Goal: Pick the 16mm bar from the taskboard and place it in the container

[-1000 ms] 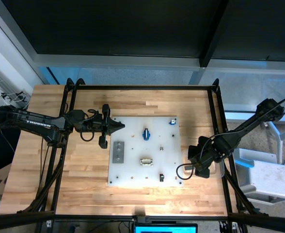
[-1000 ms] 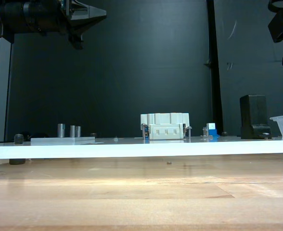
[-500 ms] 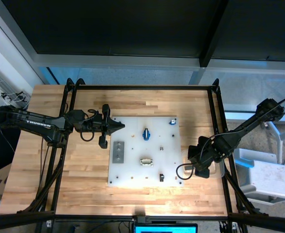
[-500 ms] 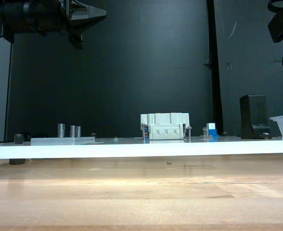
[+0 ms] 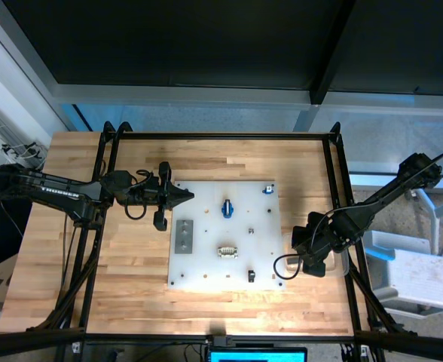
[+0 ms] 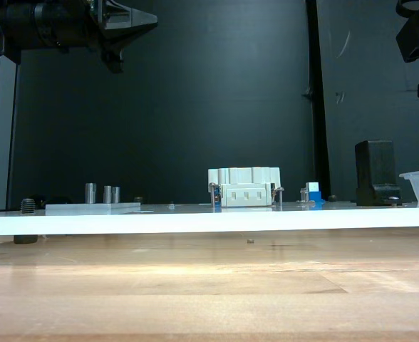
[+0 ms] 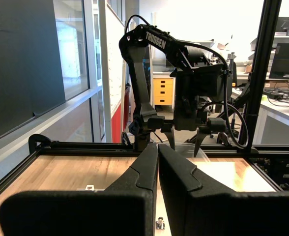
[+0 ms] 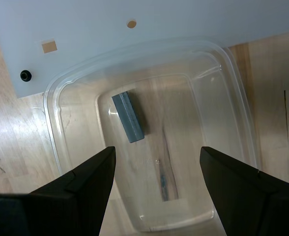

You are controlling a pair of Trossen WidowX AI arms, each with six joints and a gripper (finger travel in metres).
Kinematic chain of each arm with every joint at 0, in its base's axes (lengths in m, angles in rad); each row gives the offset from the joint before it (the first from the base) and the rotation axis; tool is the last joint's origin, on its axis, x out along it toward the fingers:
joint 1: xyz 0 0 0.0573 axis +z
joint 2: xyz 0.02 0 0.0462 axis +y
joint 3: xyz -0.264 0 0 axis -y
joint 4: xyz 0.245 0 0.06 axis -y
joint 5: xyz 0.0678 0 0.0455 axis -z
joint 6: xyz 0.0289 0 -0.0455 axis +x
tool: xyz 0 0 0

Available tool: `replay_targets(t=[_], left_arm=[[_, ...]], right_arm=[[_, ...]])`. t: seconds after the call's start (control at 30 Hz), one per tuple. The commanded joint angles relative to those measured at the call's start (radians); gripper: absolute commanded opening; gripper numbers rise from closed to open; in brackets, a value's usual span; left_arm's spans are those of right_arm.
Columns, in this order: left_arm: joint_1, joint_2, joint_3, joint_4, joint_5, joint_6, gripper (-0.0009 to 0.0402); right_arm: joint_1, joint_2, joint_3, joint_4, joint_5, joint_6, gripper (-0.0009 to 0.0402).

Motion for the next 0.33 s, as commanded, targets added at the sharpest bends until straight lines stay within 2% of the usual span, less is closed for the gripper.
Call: replay_targets(t=[0.03,0.33], left_arm=[[0.000,0.000,0.000,0.000,0.000,0.000,0.0000],[0.000,0.000,0.000,0.000,0.000,0.000,0.0000]], right_arm=[[0.000,0.000,0.000,0.002,0.000,0.000,0.0240],[0.000,0.000,0.000,0.013,0.000,0.000,0.0240]])
